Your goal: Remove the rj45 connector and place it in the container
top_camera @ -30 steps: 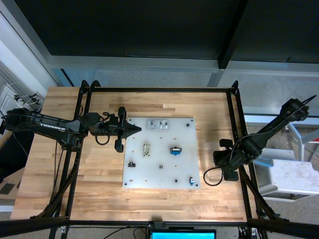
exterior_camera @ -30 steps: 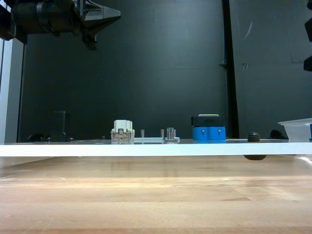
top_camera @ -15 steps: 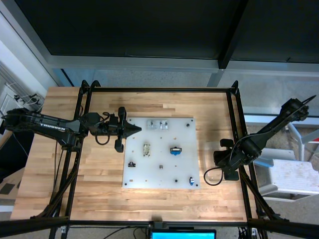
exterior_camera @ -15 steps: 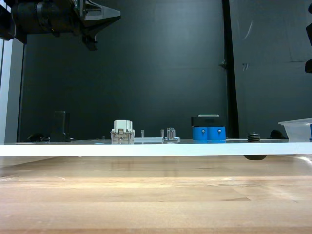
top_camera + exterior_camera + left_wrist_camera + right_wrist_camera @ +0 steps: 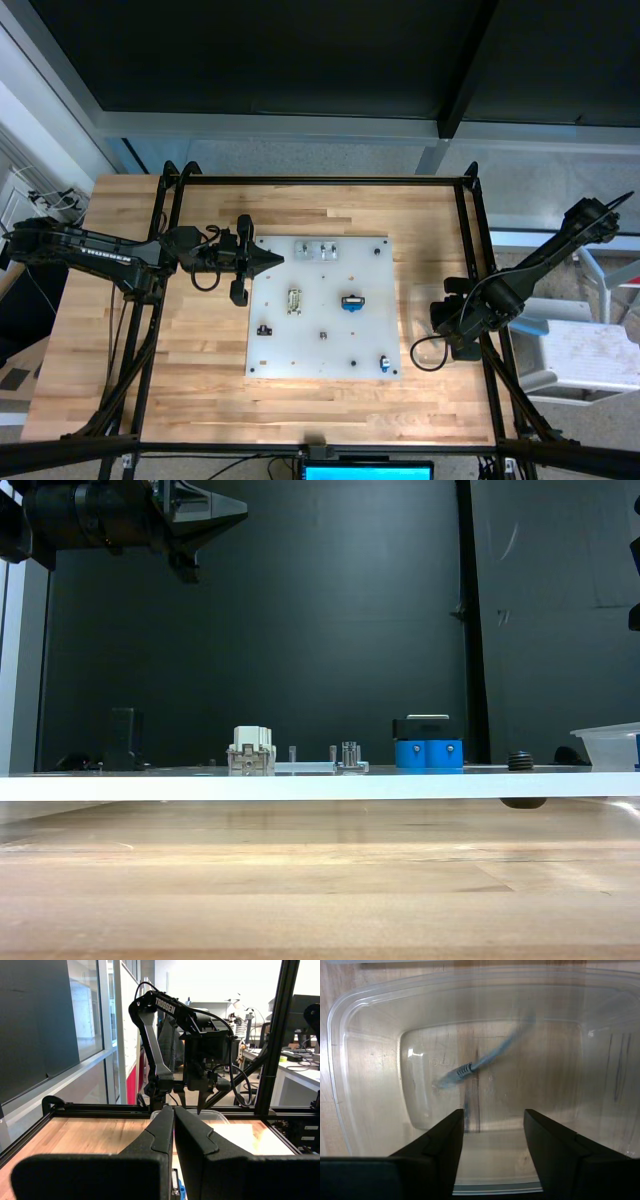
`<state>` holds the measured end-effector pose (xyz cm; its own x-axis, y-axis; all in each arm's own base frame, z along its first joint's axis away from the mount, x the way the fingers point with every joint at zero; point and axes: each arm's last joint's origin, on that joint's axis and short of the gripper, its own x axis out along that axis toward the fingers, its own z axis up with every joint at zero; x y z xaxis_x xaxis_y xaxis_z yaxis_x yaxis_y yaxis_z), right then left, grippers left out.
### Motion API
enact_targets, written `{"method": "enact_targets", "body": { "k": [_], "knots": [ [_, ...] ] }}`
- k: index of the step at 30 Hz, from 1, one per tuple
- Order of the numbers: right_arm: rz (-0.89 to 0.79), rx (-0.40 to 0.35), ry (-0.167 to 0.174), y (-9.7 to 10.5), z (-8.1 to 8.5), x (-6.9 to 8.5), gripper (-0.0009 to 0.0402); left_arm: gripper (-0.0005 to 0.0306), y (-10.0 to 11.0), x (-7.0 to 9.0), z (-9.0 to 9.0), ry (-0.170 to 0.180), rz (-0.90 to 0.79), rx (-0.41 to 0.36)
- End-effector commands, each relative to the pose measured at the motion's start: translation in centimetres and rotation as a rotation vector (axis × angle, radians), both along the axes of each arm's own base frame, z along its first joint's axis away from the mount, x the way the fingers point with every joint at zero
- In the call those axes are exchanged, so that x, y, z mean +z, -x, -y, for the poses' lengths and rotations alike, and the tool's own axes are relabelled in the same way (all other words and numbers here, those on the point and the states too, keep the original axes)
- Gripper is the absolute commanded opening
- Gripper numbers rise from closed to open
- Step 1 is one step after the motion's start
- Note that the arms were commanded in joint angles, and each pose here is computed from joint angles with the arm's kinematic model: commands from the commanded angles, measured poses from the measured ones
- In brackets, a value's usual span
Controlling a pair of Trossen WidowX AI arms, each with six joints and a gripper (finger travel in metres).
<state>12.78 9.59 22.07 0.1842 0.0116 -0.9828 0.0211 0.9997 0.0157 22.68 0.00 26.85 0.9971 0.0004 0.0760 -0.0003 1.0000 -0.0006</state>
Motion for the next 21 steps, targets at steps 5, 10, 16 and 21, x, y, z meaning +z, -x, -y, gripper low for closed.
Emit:
{"method": "enact_targets", "body": {
  "k": [5,10,16,21],
  "knots": [
    [-0.006,0.006,0.006,0.06,0.03,0.0,0.022,0.0001,-0.01,0.01,-0.01,0.0,0.0,0.0],
    [-0.007,0.005,0.006,0.06,0.04,0.0,0.0241,0.0001,-0.01,0.01,-0.01,0.0,0.0,0.0],
    [-0.007,0.005,0.006,0.07,0.03,0.0,0.0251,0.0001,-0.01,0.01,0.0,0.0,0.0,0.0],
    [-0.007,0.005,0.005,0.06,0.03,0.0,0.0251,0.0001,-0.01,0.01,0.0,0.0,0.0,0.0]
  ]
}}
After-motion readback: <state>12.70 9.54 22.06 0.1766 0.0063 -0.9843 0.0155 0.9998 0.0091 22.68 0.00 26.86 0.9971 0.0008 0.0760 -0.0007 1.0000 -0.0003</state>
